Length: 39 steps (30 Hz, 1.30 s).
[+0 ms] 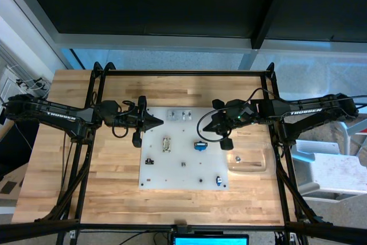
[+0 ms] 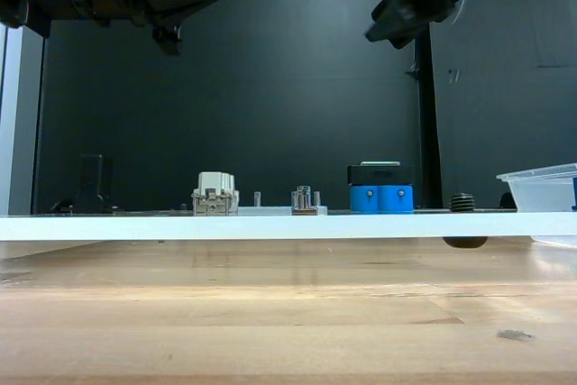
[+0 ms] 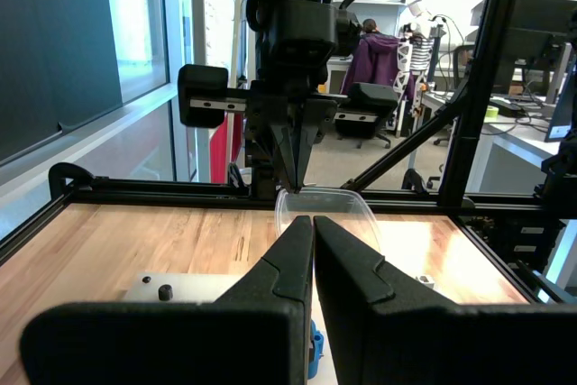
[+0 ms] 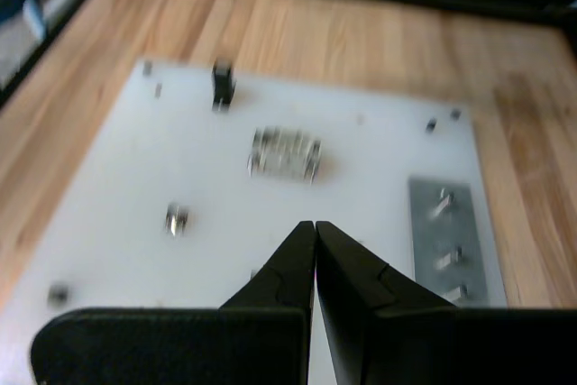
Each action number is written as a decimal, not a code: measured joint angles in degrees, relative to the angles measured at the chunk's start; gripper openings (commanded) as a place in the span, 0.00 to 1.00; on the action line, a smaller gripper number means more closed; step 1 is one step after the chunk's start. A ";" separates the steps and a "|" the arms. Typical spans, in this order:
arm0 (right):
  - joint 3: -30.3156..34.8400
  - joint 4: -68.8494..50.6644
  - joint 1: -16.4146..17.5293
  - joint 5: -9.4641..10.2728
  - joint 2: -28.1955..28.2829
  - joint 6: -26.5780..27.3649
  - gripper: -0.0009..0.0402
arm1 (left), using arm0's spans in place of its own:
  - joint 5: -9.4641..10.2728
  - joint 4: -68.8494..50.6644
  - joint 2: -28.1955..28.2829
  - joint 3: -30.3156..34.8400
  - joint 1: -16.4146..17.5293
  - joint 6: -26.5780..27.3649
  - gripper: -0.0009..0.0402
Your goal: Pick the M12 fastener and fasten on the M12 threads
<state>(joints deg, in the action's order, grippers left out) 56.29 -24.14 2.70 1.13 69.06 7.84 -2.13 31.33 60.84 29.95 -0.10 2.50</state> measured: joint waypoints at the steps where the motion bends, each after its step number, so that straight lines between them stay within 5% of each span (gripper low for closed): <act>1: 0.74 -2.69 0.04 0.02 0.00 1.20 0.02 | 0.00 -0.02 0.02 -0.02 0.00 0.00 0.02; 21: 6.12 -34.47 2.62 0.00 0.92 12.33 0.02 | 0.00 -0.02 0.02 -0.02 0.00 -0.02 0.02; 39: 5.95 -44.76 14.40 -0.02 11.02 15.47 0.04 | 0.00 -0.02 0.00 -0.02 0.00 0.00 0.02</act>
